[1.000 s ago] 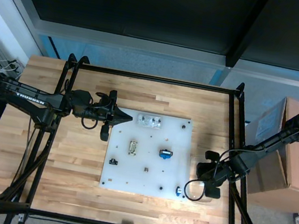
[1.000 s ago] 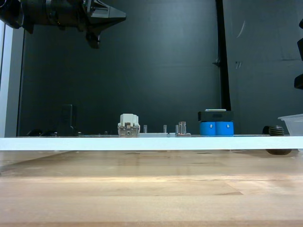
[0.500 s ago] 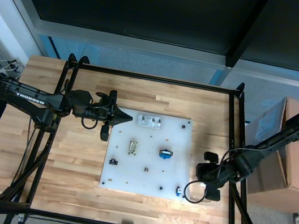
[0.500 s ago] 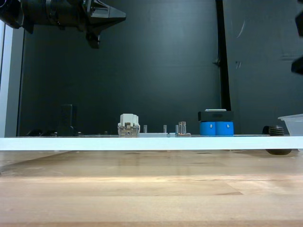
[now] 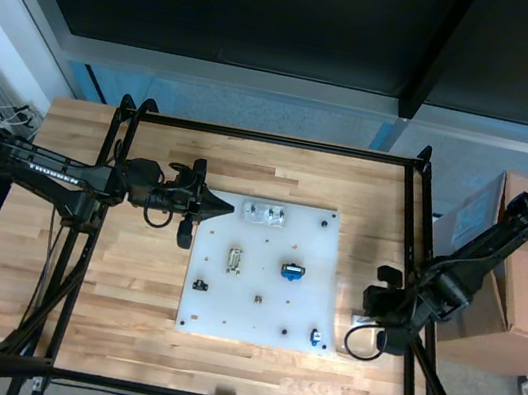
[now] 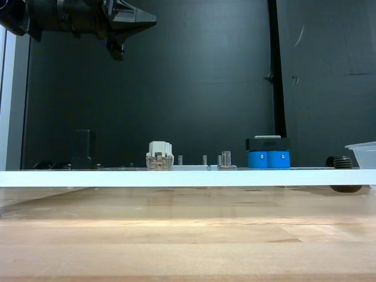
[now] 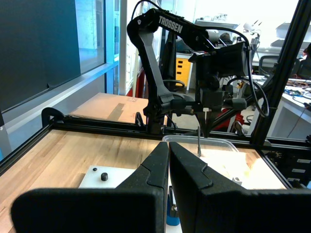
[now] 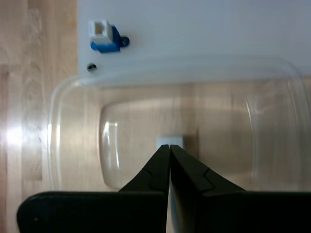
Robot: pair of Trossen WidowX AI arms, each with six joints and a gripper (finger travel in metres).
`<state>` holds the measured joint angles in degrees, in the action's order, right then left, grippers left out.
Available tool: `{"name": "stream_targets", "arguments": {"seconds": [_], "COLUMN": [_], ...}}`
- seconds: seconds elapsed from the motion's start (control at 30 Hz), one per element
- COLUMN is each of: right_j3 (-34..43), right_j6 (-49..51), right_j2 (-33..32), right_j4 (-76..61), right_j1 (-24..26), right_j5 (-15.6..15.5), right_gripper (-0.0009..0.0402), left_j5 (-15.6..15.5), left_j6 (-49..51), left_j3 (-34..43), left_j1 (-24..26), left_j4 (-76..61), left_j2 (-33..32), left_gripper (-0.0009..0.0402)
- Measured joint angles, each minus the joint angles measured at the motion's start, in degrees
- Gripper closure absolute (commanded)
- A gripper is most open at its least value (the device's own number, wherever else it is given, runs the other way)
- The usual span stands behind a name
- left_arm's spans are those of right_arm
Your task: Pick the RJ45 connector and install on the taskboard
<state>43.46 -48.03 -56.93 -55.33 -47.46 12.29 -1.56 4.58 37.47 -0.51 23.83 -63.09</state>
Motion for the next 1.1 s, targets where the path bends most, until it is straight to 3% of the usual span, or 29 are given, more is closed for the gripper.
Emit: {"name": "stream_targets", "arguments": {"seconds": [0.27, 0.4, 0.67, 0.87, 1.0, 1.1], "right_j3": [0.0, 0.0, 0.0, 0.0, 0.0, 1.4], "right_j6": [-10.1, -11.6, -11.6, -7.9, -7.1, -7.7], "right_j2": [1.0, 1.0, 1.0, -1.3, -1.9, -1.6], "right_j4": [-5.0, -5.8, -5.8, -6.3, -5.7, -6.1], "right_j1": [-8.0, -9.7, -9.6, -4.0, -3.1, -3.1], "right_j5": [1.7, 1.7, 0.8, -5.7, -5.4, -3.1], "right_gripper": [0.0393, 0.039, 0.0315, 0.0253, 0.0239, 0.024], "left_j5": [0.0, 0.0, 0.0, 0.0, 0.0, 0.0], "left_j6": [0.0, 0.0, 0.0, 0.0, 0.0, 0.0], "left_j3": [0.0, 0.0, 0.0, 0.0, 0.0, 0.0], "left_j1": [0.0, 0.0, 0.0, 0.0, 0.0, 0.0], "left_j4": [0.0, 0.0, 0.0, 0.0, 0.0, 0.0], "left_j2": [0.0, 0.0, 0.0, 0.0, 0.0, 0.0], "left_gripper": [0.0393, 0.0393, 0.0392, 0.0393, 0.0392, 0.0392]}}
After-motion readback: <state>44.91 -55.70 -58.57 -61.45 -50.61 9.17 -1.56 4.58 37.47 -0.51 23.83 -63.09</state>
